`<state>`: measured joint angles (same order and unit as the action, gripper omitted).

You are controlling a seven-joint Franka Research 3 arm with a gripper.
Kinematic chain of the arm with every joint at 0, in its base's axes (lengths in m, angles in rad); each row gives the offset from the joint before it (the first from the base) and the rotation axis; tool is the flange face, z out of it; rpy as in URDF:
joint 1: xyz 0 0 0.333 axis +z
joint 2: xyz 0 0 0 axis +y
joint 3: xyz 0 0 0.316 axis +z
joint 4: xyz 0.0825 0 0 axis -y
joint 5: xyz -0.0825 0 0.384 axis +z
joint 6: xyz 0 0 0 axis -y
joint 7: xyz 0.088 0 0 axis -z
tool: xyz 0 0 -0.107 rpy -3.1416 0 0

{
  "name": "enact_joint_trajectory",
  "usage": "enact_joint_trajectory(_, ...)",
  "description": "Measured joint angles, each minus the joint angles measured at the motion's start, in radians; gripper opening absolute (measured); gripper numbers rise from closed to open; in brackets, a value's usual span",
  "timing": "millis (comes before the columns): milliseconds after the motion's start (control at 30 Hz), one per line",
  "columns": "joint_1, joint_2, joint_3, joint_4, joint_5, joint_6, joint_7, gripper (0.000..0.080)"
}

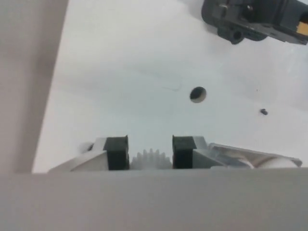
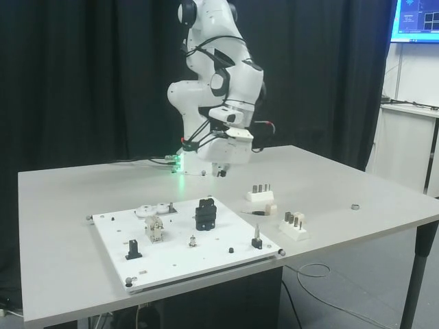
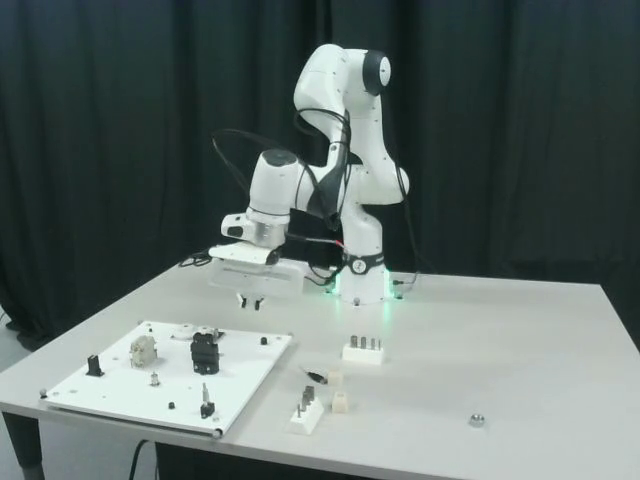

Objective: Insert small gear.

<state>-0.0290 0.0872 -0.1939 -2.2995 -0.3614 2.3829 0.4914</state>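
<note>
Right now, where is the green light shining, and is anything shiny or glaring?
First room view: a green glow shines at the foot of the arm and spills onto the grey table. Second room view: the same glow sits low on the arm, before a black curtain. Wrist view: the small gear in the tool shows no glare.

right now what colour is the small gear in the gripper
White; the small gear shows best in the wrist view, held between the gripper's black fingers.

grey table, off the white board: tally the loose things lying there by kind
white peg blocks: 2
small plain block: 1
small black part: 1
small ring: 1
total: 5
</note>
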Motion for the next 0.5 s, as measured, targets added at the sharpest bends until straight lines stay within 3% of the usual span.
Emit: enact_joint_trajectory(500,-0.005,-0.020,-0.073,-0.045,0.002,0.044,-0.279,0.0191)
